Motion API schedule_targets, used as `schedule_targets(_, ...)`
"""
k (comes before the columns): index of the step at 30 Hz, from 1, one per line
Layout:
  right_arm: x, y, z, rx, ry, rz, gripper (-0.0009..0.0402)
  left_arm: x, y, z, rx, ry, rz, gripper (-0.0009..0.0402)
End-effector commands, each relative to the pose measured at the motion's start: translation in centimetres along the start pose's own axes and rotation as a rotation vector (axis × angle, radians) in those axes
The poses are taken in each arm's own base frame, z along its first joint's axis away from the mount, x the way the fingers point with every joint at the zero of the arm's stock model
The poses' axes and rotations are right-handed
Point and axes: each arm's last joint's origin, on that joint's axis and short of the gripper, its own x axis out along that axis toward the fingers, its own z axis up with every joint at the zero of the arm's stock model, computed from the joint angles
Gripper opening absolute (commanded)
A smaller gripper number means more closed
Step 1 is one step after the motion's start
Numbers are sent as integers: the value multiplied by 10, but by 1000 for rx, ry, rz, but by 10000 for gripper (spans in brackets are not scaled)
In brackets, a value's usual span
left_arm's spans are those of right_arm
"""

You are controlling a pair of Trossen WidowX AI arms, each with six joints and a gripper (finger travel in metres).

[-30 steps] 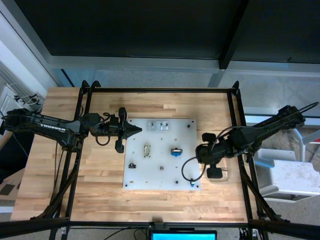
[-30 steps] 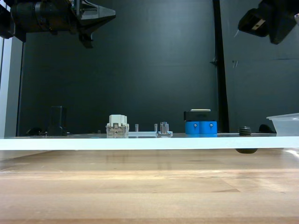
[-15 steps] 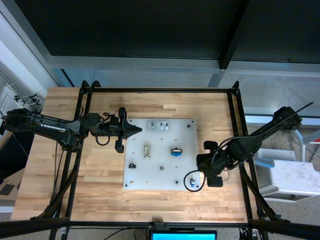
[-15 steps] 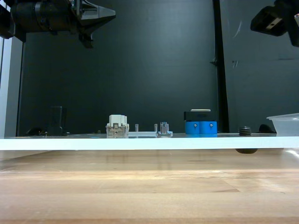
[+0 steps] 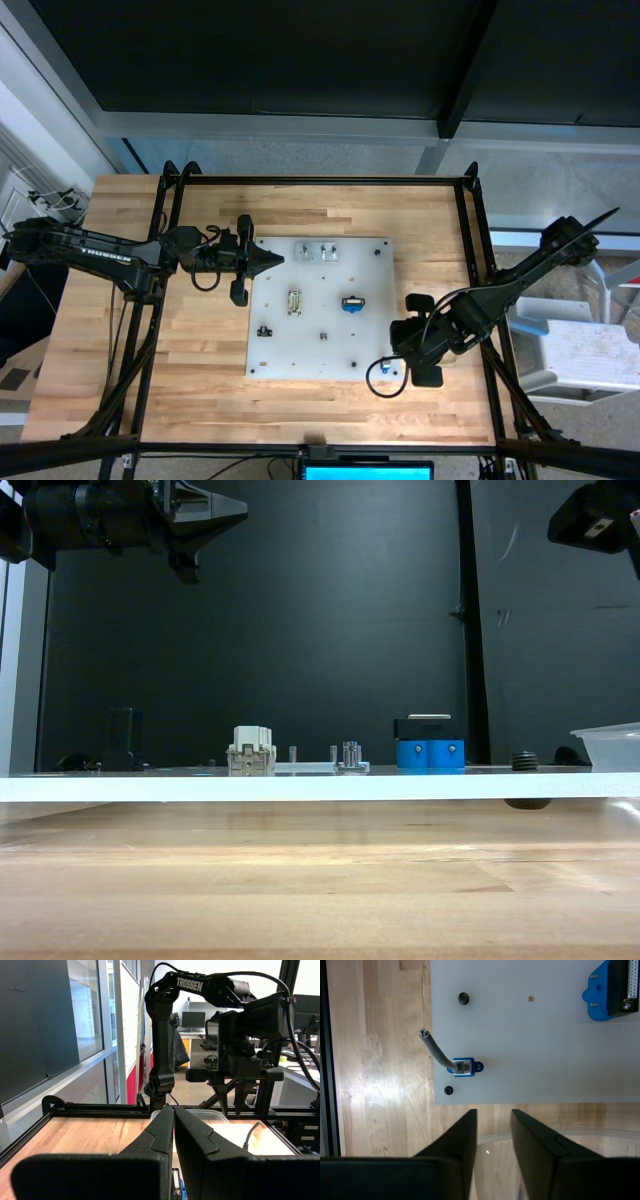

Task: Remove the rj45 connector and place it in the container

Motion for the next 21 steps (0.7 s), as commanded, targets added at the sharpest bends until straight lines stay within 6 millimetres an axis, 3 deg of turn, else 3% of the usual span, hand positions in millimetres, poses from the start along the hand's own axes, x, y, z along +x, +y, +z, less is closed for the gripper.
schedule_targets(1, 3, 4, 3, -12, 7, -5, 161, 0, 0, 0, 0, 0, 0, 1)
schedule_targets(9, 15, 13, 6, -4, 16, -5, 227, 0, 0, 0, 0, 0, 0, 1)
schedule_targets(21, 31, 24, 11, -12, 32, -40, 225, 0, 0, 0, 0, 0, 0, 1)
